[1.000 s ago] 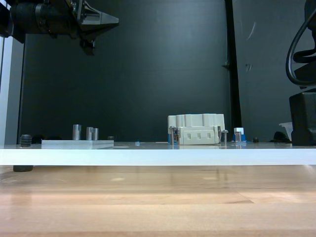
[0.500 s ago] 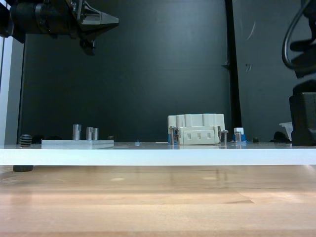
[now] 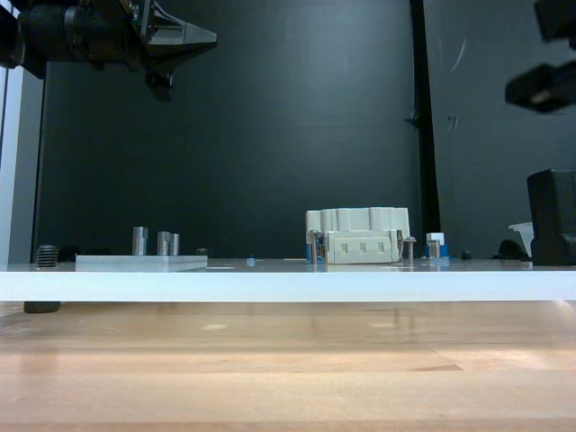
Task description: Pick the HAN10E connector and install in the HAN10E hub
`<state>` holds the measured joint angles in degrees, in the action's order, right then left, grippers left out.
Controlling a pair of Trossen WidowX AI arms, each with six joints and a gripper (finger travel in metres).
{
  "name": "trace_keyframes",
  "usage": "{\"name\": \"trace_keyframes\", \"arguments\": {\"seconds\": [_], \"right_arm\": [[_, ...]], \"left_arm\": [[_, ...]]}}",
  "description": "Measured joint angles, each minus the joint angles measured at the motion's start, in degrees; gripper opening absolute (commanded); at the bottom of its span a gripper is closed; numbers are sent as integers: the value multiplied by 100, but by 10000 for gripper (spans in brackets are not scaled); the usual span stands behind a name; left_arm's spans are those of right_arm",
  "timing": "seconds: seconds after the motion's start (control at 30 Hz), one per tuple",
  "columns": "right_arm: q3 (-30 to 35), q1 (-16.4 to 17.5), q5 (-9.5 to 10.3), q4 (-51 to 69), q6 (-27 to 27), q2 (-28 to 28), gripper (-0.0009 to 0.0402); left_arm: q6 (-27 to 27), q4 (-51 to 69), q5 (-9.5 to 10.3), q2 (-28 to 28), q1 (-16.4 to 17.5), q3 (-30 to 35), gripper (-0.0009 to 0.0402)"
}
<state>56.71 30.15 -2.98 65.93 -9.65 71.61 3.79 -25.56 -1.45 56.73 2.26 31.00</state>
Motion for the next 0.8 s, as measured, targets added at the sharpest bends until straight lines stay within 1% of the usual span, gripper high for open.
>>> {"name": "trace_keyframes", "arguments": {"seconds": [0.13,0.27,0.57,0.6,0.8], "right_arm": [[308,-13,-2,468,669,2,12],[385,-63,-4,597,1283,4,12],[385,-74,-2,605,1344,7,12],[385,-74,-2,605,1425,7,12],[385,-74,-7,557,2597,57,12]], "left_arm": [[0,2,-2,-2,0,0,0],[-2,0,-2,0,0,-2,0],[0,0,0,0,0,0,0],[0,2,-2,0,0,-2,0],[0,2,0,0,0,0,0]]}}
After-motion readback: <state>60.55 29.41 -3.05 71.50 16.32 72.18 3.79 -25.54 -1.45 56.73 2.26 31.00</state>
